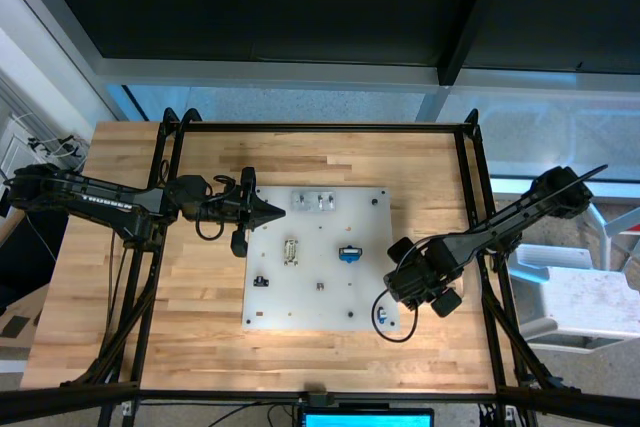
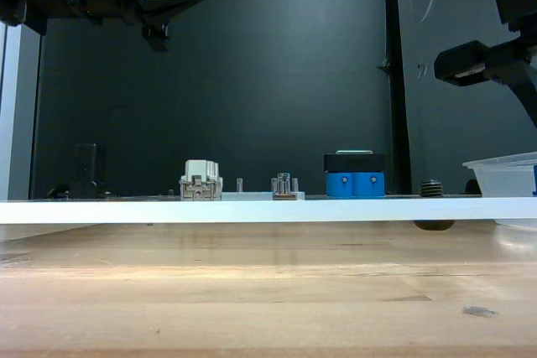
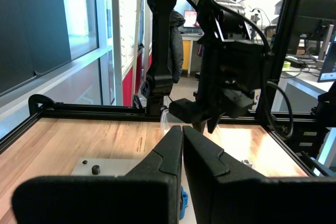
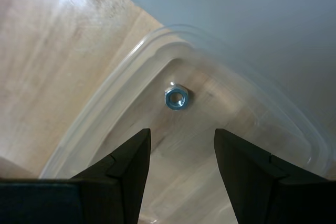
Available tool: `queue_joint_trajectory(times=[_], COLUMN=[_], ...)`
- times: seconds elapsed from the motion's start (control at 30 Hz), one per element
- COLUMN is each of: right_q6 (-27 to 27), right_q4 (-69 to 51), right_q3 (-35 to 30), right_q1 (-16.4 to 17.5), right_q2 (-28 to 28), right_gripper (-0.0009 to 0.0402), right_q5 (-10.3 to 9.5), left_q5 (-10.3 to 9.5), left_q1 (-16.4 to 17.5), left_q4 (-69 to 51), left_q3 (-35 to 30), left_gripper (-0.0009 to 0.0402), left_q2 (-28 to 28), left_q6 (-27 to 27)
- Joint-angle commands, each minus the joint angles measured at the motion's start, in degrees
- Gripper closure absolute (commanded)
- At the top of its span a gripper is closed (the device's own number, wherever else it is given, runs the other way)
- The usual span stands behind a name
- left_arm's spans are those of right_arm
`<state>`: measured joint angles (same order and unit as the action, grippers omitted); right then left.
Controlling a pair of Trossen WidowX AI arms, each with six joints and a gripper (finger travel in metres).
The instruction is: Pick the M12 fastener and fasten on the M12 threads
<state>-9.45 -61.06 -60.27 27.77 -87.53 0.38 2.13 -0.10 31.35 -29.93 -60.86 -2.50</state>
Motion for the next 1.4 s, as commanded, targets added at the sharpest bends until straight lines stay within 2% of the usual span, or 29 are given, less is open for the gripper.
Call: queue_joint_trajectory(times=[0.03, 0.37, 0.57, 0.93, 1.4], right_q6=[-0.07, -0.04, -1.20, -3.08, -4.55], right_q4=[1.03, 5.75, 6.45, 9.01, 13.88], right_q3=[0.33, 4.50, 4.98, 5.31, 8.90], right_q1=[0.04, 0.26, 0.39, 0.61, 0.61], right_q2=[-1.11, -1.11, -1.11, -4.59, -4.79], right_gripper=[0.0219, 0.0219, 0.0219, 0.0219, 0.0219], right_q5=[0.11, 0.07, 0.07, -0.42, -0.44], left_q5=[0.00, 0.00, 0.00, 0.00, 0.00], left_q1=[0.02, 0.02, 0.02, 0.00, 0.00], left_q4=[-0.04, 0.00, 0.00, 0.00, 0.00], left_q3=[-0.02, -0.02, -0.02, -0.02, -0.02], left_gripper=[0.0393, 0.0393, 0.0393, 0.0393, 0.0393], left_q2=[0.00, 0.00, 0.00, 0.00, 0.00], left_q6=[0.02, 0.02, 0.02, 0.02, 0.02])
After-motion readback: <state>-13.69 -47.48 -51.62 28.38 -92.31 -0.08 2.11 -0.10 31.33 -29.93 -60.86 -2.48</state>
